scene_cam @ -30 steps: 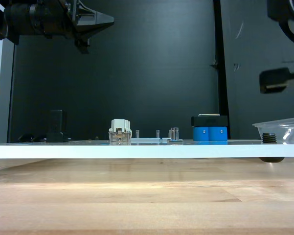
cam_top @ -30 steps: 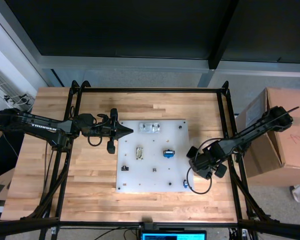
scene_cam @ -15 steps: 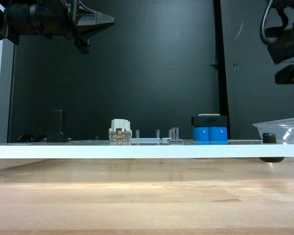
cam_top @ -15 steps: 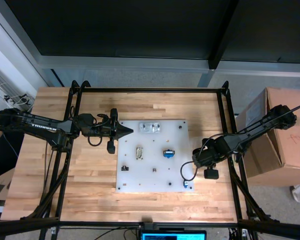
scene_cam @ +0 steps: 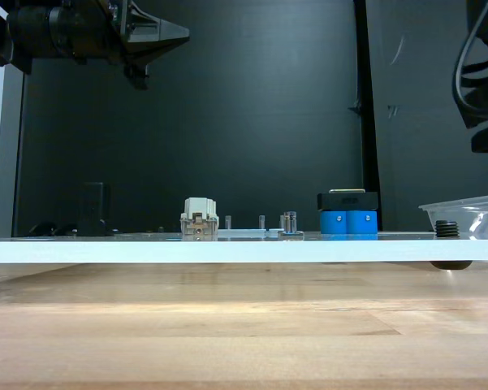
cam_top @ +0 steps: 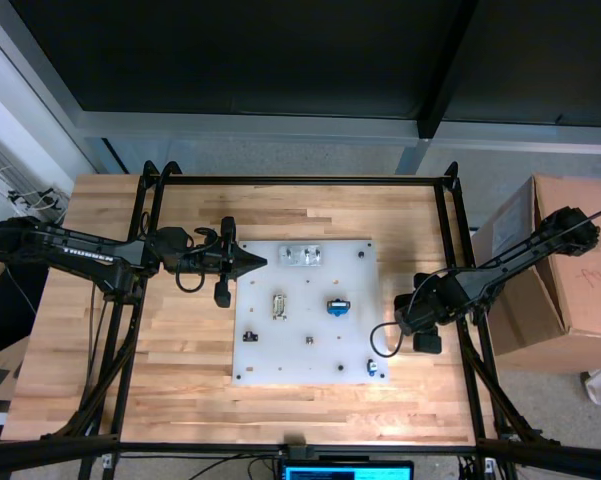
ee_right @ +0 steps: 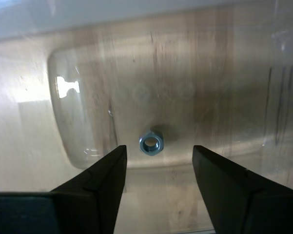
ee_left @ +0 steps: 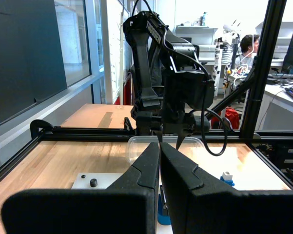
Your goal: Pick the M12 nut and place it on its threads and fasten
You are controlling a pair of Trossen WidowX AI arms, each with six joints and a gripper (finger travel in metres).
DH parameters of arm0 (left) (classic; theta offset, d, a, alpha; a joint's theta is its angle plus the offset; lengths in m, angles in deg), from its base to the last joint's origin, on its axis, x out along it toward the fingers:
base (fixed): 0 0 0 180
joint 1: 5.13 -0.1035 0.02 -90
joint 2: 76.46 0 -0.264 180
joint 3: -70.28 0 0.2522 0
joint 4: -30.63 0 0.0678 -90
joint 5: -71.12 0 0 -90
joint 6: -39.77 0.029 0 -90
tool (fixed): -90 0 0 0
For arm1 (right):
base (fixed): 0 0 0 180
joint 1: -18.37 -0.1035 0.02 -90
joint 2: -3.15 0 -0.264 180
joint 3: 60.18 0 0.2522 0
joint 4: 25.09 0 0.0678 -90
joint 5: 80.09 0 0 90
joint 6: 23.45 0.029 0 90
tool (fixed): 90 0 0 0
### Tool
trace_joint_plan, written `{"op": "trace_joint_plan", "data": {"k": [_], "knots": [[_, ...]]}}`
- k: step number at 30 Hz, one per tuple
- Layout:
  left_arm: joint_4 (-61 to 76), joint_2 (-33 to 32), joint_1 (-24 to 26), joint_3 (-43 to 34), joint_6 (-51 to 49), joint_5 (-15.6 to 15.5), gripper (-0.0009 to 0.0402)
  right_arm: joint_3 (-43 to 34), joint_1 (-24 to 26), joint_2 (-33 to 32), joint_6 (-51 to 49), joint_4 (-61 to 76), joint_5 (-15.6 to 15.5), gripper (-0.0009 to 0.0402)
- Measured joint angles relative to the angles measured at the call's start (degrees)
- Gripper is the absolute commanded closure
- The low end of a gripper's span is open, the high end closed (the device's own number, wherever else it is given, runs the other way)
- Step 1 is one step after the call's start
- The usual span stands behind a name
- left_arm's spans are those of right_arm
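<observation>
The small silver nut (ee_right: 150,143) lies flat and free on the floor of the clear tray (ee_right: 73,131). My right gripper (ee_right: 158,161) hangs above it, open, one finger on each side and not touching it. In the high view the right gripper (cam_top: 412,314) is just off the white board's (cam_top: 280,362) right edge. The black ribbed stud (scene_cam: 447,230) stands bare, its ribs showing. My left gripper (cam_top: 260,263) hovers high over the board's far left edge, its fingers (ee_left: 151,161) pressed together with nothing between them.
On the board stand a beige connector (scene_cam: 199,221), a silver post (scene_cam: 289,223) and a blue block (scene_cam: 347,214). The clear tray (scene_cam: 471,208) sits behind the stud. A cardboard box (cam_top: 565,270) stands off the table's right side.
My right arm has shifted to the right and slightly away, off the board's near right edge. The left arm has not moved. The stud stays bare.
</observation>
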State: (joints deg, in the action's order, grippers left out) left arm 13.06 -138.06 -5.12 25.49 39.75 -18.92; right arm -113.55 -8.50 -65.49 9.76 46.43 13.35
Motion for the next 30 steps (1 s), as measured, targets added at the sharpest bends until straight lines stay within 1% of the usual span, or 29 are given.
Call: {"op": "trace_joint_plan", "data": {"k": [6, 11, 23, 26, 30], "knots": [[0.0, 0.0, 0.0, 0.0, 0.0, 0.0, 0.0393, 3.0, -0.5, 0.1, 0.0, -4.0, -0.3, 0.0181], [0.0, 0.0, 0.0, 0.0, 0.0, 0.0, 0.0393, 6.0, -0.7, -0.1, 0.0, -6.6, -1.6, 0.0181], [0.0, 0.0, 0.0, 0.0, 0.0, 0.0, 0.0393, 9.7, -1.0, -1.0, -0.6, -12.8, -1.5, 0.0185], [0.0, 0.0, 0.0, 0.0, 0.0, 0.0, 0.0393, 10.3, -1.1, -1.1, -0.7, -13.7, -1.4, 0.0203], [0.0, 0.0, 0.0, 0.0, 0.0, 0.0, 0.0393, 10.4, -1.1, -1.1, -0.7, -13.7, -1.3, 0.0254]]}}
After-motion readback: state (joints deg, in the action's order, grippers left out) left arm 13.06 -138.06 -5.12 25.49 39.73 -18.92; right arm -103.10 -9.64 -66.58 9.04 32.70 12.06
